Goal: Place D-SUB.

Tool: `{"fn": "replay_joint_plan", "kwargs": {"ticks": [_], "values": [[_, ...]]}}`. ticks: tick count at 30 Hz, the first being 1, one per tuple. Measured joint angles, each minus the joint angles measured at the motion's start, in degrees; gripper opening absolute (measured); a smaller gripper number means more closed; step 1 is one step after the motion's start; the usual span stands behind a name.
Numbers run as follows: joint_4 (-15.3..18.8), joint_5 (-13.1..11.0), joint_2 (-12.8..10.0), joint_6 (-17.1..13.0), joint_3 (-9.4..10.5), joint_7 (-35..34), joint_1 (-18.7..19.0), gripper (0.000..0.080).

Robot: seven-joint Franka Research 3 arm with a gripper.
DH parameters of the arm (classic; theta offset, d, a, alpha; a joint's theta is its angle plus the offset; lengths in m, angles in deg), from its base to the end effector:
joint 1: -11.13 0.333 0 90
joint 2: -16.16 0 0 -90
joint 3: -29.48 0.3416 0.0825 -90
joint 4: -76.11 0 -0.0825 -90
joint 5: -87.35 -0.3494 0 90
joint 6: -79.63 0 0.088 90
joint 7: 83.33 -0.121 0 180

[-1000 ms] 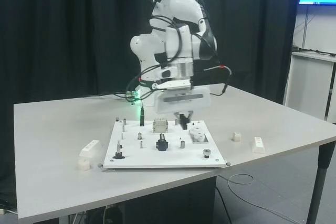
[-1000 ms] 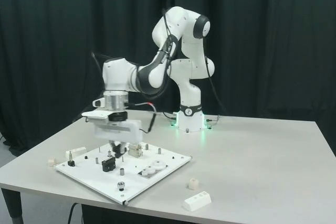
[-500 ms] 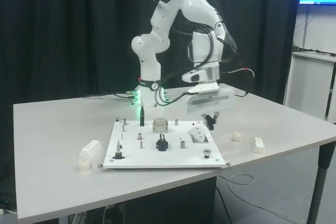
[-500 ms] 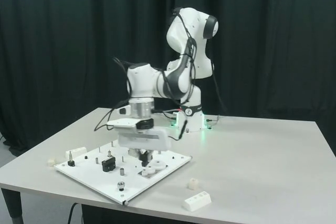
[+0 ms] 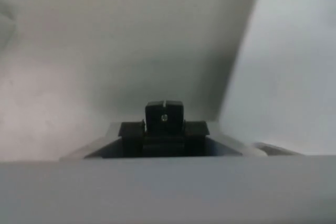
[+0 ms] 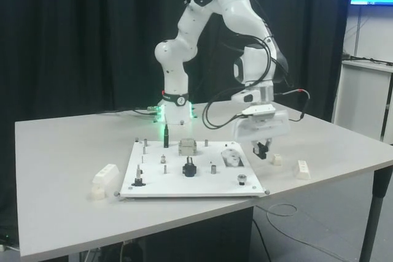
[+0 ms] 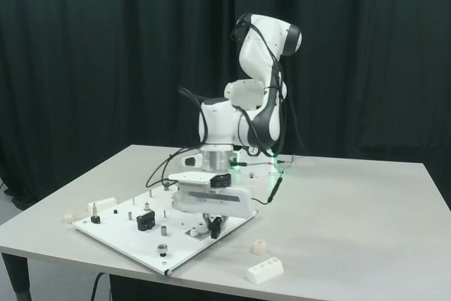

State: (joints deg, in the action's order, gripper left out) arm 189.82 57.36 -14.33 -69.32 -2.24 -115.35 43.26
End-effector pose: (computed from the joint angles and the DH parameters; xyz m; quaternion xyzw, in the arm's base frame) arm 0.6171 0.0231 0.2815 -0.8977 0.4286 -0.0897 0.0490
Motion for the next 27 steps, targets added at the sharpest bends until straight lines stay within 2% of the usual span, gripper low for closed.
{"fn": "replay_joint_plan", "kwargs": {"ticks": [12, 27], "values": [[0.1, 0.0, -2.5, -5.8, 3.36, -2.1, 0.0, 0.0155], [0.1, 0.0, -4.9, -9.8, 5.34, -2.4, -0.2, 0.0155]]}}
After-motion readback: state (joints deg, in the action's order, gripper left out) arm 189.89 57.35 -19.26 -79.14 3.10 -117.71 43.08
